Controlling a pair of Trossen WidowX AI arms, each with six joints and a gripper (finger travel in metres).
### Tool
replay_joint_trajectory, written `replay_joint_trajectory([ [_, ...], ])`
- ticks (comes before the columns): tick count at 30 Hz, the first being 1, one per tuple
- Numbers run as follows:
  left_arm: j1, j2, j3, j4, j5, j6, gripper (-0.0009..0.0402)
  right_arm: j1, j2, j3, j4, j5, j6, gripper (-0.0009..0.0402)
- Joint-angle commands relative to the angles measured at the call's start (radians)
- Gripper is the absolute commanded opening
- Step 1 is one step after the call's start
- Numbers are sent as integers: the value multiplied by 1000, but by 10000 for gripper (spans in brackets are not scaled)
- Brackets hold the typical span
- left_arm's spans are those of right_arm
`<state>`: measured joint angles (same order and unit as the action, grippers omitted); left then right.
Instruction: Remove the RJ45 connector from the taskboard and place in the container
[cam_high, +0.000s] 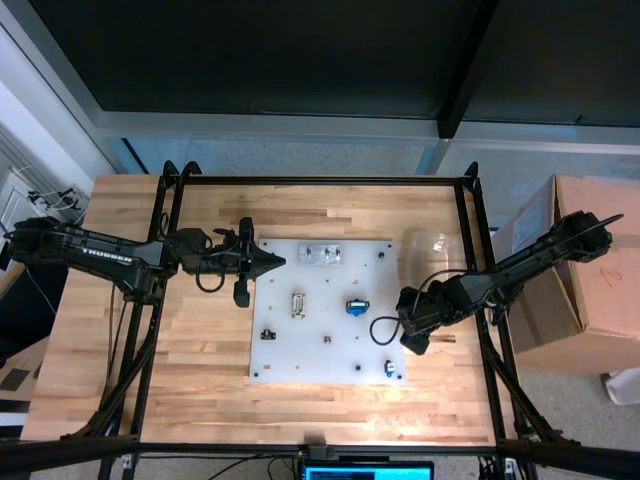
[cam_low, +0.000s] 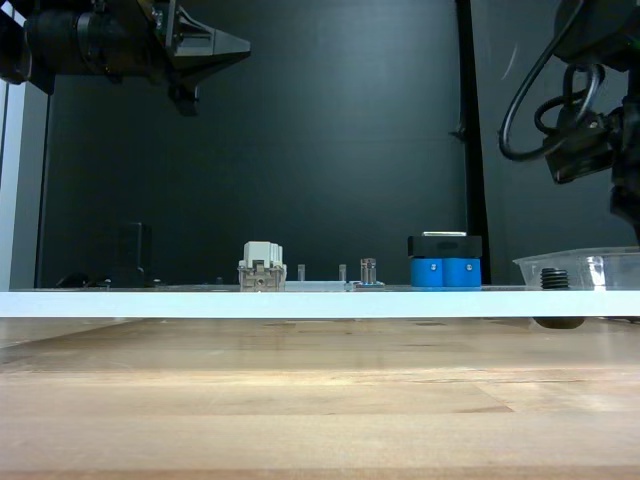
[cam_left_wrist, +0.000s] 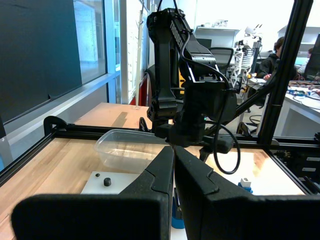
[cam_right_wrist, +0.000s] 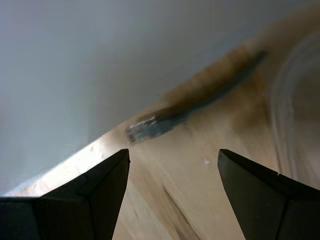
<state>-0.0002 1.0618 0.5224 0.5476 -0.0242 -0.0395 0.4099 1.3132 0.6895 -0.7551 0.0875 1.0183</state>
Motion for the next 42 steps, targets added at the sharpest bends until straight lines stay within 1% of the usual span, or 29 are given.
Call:
replay_joint_trajectory([
  [1, 0, 0, 0, 0, 0, 0, 0, -3, 1, 0, 1, 27, 105, 247],
  [5, 0, 0, 0, 0, 0, 0, 0, -7, 20, 1, 12, 44, 185, 247],
  [8, 0, 0, 0, 0, 0, 0, 0, -7, 43, 2, 24, 47, 225, 247],
  [13, 0, 0, 0, 0, 0, 0, 0, -8, 87, 1, 48, 55, 260, 247],
  [18, 0, 0, 0, 0, 0, 0, 0, -9, 114, 1, 98, 80, 294, 247],
  [29, 0, 0, 0, 0, 0, 0, 0, -8, 149, 1, 100, 65, 310, 247],
  [32, 0, 0, 0, 0, 0, 0, 0, -8, 149, 1, 94, 42, 309, 247],
  [35, 0, 0, 0, 0, 0, 0, 0, -8, 149, 1, 93, 38, 309, 247],
  [38, 0, 0, 0, 0, 0, 0, 0, -8, 148, 1, 93, 21, 308, 235],
  [42, 0, 0, 0, 0, 0, 0, 0, -8, 148, 1, 93, 15, 306, 193],
])
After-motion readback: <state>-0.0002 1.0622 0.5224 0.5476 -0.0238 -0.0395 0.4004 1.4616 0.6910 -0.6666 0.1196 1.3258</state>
